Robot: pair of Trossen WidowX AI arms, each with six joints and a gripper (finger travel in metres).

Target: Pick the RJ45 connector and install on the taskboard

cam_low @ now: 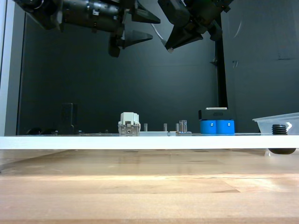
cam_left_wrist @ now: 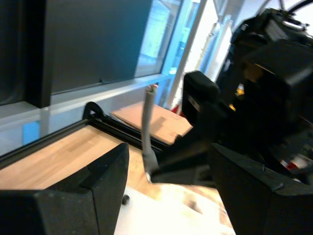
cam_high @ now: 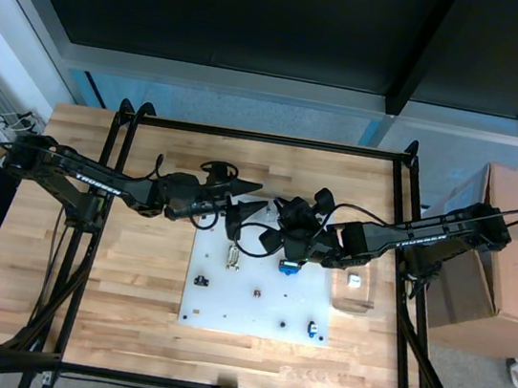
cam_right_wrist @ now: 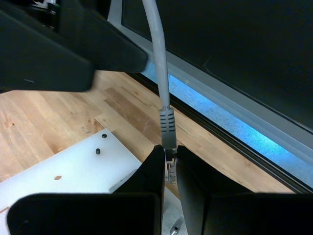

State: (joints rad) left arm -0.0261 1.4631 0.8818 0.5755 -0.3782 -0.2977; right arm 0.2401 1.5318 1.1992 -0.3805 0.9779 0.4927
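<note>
bright, even overhead light on the table (cam_high: 131, 282). glare from the window (cam_left_wrist: 164, 29) bleaches the left wrist view (the right arm (cam_left_wrist: 264, 93) there smears with blur). low view: left gripper (cam_low: 154, 28) and right gripper (cam_low: 170, 46) are dark silhouettes, near wood soft.

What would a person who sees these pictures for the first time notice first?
The right gripper, high above the white task board, is shut on the RJ45 connector. The connector's grey cable runs out from between the gripper's fingers. The left gripper hangs open close beside it at about the same height, and points towards the right gripper.
</note>
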